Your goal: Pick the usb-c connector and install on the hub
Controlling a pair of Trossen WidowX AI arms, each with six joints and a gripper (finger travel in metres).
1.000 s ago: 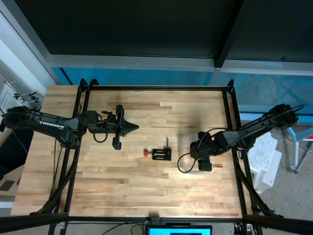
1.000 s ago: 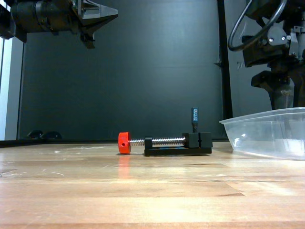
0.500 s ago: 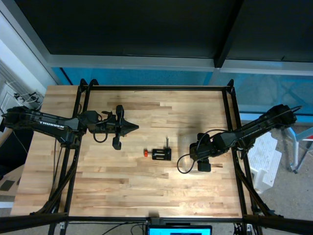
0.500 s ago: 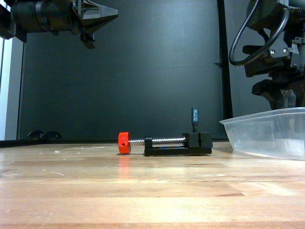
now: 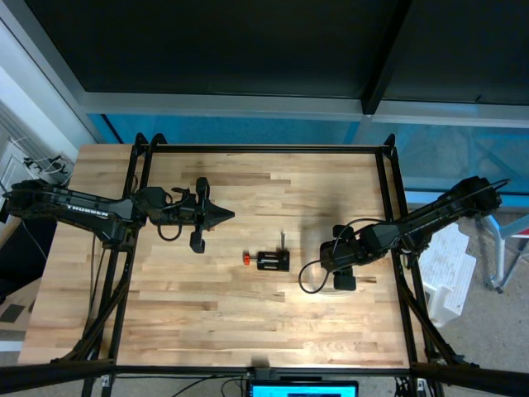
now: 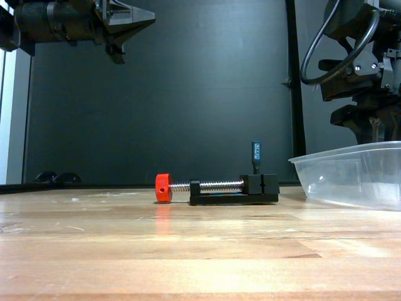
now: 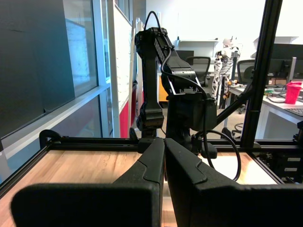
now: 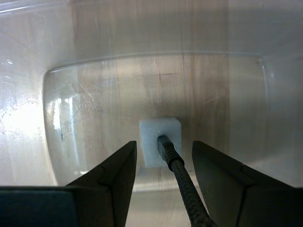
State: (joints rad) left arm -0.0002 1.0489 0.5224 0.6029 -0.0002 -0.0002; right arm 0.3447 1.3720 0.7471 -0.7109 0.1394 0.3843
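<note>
Two grippers: left gripper (image 7: 164, 142), pressed together, high above table (image 5: 207, 314); right gripper (image 8: 164, 147), spread over clear tray (image 6: 351, 179), flanking usb-c connector (image 8: 162, 140) on white square (image 8: 149, 135). One hub (image 5: 273, 261) mid-table.

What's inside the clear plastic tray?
The tray holds a white square piece with the usb-c connector on it; under that piece is hidden. Open right gripper hangs above them; shut left gripper hangs high, far left.

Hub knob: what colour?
Red-orange knob, best in low view. Left end effector parked high, shut; right end effector open over the tray.
</note>
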